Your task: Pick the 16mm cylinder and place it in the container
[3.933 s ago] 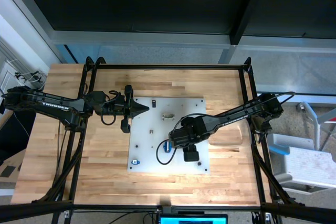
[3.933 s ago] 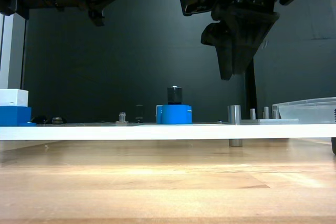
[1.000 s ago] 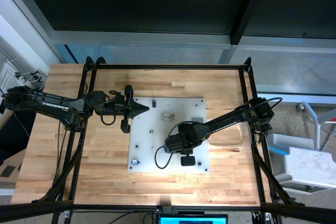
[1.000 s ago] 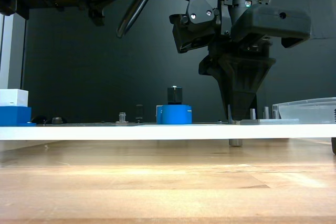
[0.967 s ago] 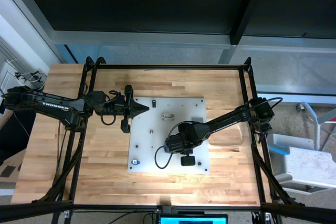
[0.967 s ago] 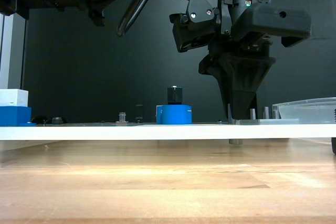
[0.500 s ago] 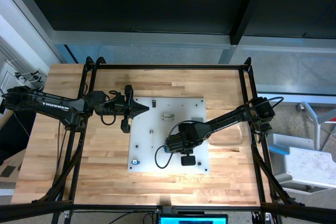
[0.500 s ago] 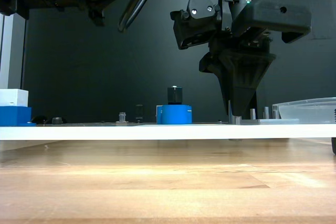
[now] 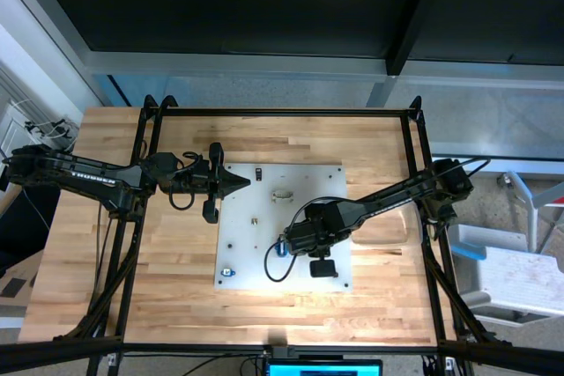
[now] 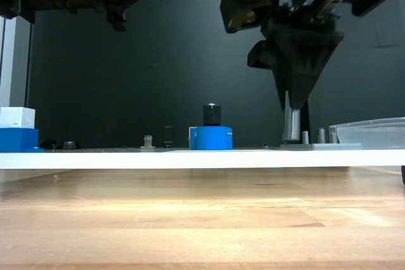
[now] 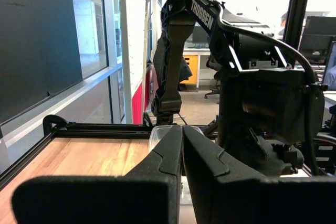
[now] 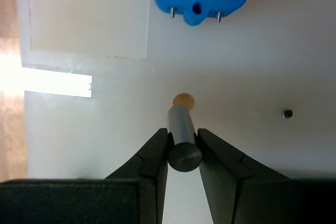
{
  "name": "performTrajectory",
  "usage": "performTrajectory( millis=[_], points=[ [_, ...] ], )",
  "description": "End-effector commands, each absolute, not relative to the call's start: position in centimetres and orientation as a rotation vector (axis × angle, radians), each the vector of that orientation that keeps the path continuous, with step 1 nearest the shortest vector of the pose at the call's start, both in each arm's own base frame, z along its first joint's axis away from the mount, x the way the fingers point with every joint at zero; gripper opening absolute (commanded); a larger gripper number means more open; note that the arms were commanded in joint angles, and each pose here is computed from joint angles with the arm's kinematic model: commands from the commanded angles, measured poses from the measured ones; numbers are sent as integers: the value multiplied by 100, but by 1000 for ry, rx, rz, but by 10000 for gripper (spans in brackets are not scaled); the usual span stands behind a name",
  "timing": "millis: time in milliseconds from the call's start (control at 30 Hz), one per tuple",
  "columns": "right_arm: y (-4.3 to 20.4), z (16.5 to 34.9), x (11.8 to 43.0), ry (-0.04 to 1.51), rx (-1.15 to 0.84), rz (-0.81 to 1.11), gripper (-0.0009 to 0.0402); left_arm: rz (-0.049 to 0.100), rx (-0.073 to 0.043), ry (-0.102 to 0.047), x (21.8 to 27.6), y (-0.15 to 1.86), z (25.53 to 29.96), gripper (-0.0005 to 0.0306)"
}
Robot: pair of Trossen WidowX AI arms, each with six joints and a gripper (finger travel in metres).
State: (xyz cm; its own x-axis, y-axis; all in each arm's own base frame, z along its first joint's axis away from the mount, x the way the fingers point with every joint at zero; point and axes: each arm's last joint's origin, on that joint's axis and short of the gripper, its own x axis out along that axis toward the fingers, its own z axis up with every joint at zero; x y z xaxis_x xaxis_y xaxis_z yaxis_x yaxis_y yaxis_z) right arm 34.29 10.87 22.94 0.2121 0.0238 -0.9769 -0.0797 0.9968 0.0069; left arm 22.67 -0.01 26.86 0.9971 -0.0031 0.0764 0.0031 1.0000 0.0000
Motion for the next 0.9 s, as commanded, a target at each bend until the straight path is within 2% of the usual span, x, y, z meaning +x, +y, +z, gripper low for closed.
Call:
performTrajectory(
  millis=[33,300,600,900],
  points=[
    [1066,2396,3384,1332,-46,64,0,-3,0,-76,2268,-1,2686,0],
    [1007,2606,3212,1278,-26,56,0,-3,0,-76,2268,-1,2686,0],
    [890,2675,2897,1252,20,-18,0,-3,0,-76,2268,-1,2686,0],
    [764,2670,2533,1233,99,-91,0,-3,0,-76,2268,-1,2686,0]
  ],
)
